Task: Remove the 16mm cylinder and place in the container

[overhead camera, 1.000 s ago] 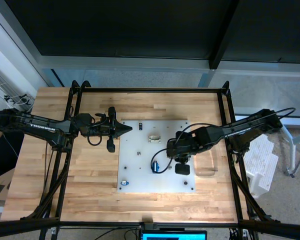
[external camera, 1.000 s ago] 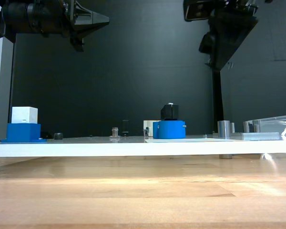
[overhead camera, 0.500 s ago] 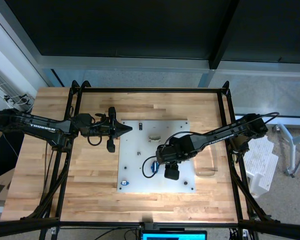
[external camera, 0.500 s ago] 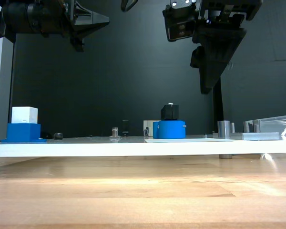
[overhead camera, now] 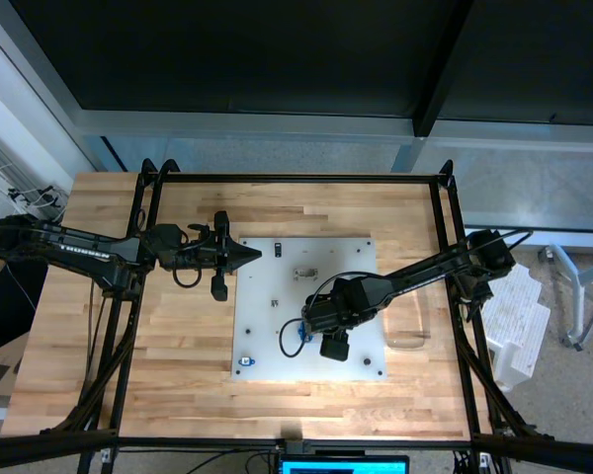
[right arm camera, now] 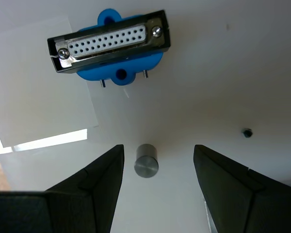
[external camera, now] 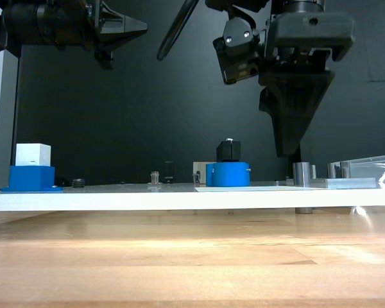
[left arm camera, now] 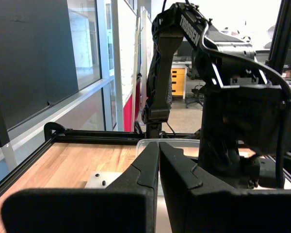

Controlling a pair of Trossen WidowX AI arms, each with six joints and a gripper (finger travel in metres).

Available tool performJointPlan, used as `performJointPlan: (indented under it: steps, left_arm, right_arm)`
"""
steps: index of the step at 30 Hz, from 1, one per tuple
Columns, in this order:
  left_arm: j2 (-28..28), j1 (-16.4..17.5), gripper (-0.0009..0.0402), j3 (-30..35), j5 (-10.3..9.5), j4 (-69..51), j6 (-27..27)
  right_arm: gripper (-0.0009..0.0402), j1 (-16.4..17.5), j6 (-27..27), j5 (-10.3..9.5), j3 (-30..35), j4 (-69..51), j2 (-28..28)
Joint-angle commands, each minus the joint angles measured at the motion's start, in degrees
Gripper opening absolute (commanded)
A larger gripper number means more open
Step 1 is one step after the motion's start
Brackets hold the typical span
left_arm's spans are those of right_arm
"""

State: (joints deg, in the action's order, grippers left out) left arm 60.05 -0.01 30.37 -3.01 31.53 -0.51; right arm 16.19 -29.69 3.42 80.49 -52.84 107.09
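high view, right claw [overhead camera: 324, 334] over white board [overhead camera: 267, 331], left claw [overhead camera: 247, 255] at board's left edge, low view, right claw just above 16mm cylinder [external camera: 301, 174] standing on board, container [external camera: 371, 168] beside board's right edge, wrist views, left claw clenched empty, right claw released, spread either side of 16mm cylinder

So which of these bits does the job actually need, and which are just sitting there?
Needed: 16mm cylinder, upright on the white board; container beside the board; right gripper, open above the cylinder.
Just there: blue connector mount; blue base with white cube; left gripper, shut, parked off the board's left edge.
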Motion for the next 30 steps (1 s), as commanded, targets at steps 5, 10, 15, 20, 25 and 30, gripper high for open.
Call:
performJointPlan:
  steps: [5,10,15,20,25,30]
  left_arm:
    - [0.02,0.02,0.0000,0.00,0.00,0.02,0.00]
    - [0.02,0.00,0.0000,0.00,0.00,0.00,0.00]
    - [0.02,0.00,0.0000,0.00,0.00,0.00,0.00]
    - [0.02,0.02,0.0000,0.00,0.00,0.00,0.00]
    - [0.02,0.00,0.0000,0.00,0.00,0.00,0.00]
    - [0.02,0.02,0.0000,0.00,0.00,0.02,0.00]
  right_arm:
    - [0.0199,0.26,-0.04,-0.15,-0.17,0.87,2.05]
    - [0.0178,0.39,-0.04,-0.17,-0.46,1.36,2.64]
    - [0.0132,0.46,0.02,-0.17,-0.46,1.57,2.62]
    - [0.0082,0.48,0.02,-0.20,-0.46,1.95,2.62]
    - [0.0042,0.46,0.04,-0.20,-0.46,2.27,2.62]
    - [0.0013,0.48,0.07,-0.22,-0.46,2.34,2.62]
